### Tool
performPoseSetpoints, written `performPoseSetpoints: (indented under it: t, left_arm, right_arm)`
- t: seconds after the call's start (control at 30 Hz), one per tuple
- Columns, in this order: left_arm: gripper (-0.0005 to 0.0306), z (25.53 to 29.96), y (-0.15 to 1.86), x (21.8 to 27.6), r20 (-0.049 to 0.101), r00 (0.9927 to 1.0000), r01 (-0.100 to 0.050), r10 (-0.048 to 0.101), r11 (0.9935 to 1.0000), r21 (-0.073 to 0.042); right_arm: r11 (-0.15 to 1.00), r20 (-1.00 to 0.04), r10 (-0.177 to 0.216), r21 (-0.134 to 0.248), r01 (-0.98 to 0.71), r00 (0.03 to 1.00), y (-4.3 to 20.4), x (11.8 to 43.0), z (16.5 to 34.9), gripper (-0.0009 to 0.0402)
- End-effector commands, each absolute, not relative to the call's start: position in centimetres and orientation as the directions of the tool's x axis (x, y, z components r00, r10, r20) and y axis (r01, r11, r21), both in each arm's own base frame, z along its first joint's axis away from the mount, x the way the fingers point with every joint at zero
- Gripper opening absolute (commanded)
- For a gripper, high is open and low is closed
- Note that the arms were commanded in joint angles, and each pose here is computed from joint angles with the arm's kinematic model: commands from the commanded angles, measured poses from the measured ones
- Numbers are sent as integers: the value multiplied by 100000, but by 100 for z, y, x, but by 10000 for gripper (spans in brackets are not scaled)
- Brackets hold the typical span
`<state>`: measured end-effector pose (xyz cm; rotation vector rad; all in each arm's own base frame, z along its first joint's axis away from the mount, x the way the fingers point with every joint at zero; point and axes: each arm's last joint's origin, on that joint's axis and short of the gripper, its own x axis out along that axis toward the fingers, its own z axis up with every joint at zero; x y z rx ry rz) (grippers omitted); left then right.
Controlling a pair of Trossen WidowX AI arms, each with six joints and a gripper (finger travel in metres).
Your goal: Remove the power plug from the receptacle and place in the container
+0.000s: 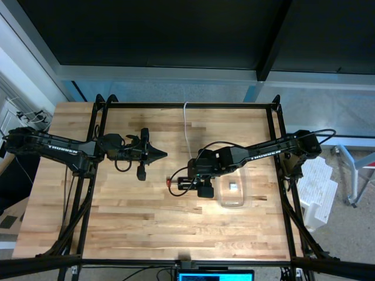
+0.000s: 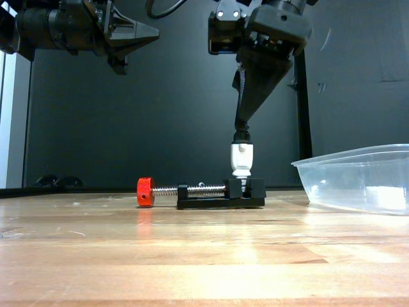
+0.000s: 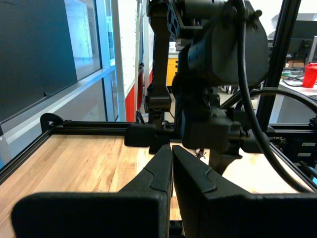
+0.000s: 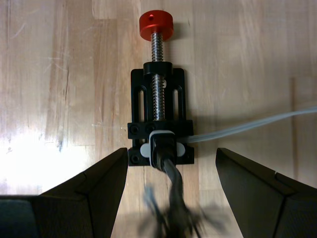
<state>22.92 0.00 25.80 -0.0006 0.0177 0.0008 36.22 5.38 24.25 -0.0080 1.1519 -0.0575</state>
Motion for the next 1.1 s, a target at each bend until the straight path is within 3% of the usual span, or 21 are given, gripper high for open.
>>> performPoseSetpoints:
  t: [0.03, 0.77, 1.1]
  left_arm:
    - [0, 2580, 0, 2292, -1812, 99984, -38, 38, 100000, -18]
    - [0, 2580, 0, 2292, -1812, 99984, -38, 38, 100000, -18]
    - [0, 2580, 1, 2292, -1812, 99984, -77, 76, 100000, -18]
  right_arm:
    - [99839, -91504, -5164, -3781, 4238, 40004, 544, 3664, 2351, 247]
    - [99825, -92076, -5776, -4837, 3401, 38582, 541, 3679, 2284, 245]
    - [99794, -91990, -6396, -5715, 2909, 38690, 540, 3679, 2280, 176]
